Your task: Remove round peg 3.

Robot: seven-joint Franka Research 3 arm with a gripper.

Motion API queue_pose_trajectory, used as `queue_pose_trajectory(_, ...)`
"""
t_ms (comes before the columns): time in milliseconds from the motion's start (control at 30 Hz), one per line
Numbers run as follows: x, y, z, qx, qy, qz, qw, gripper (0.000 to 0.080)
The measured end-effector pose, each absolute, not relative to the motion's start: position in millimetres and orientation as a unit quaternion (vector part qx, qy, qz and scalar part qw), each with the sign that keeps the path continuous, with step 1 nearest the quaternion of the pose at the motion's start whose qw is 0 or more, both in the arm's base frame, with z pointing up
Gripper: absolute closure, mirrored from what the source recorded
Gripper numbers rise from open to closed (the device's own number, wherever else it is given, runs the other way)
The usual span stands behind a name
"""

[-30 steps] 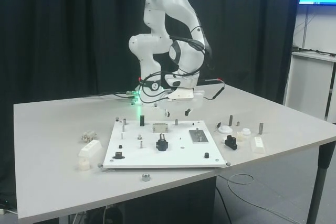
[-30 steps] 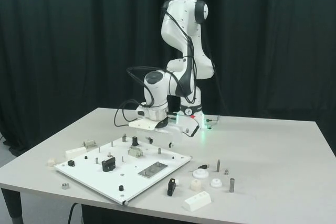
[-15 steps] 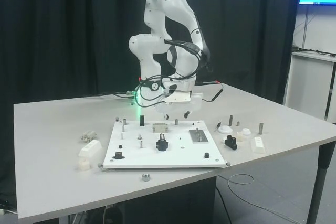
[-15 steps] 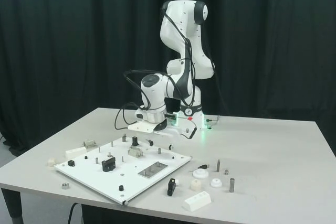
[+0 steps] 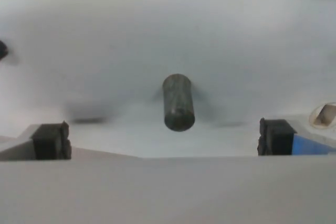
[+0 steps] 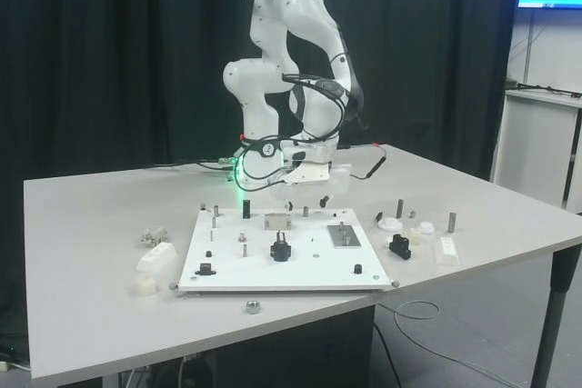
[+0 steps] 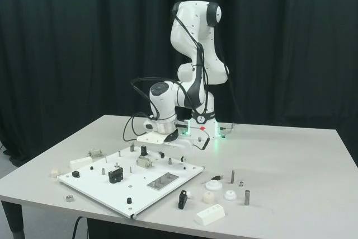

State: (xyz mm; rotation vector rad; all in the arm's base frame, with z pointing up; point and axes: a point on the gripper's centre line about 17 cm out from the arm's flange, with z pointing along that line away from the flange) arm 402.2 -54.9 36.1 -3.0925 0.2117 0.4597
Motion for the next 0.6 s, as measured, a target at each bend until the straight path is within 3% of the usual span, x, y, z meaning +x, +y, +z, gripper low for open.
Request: queue_pose_trajectory(600,408.9,-58.1,29.1,-0.988,0.072,0.135,0.002,0.0003)
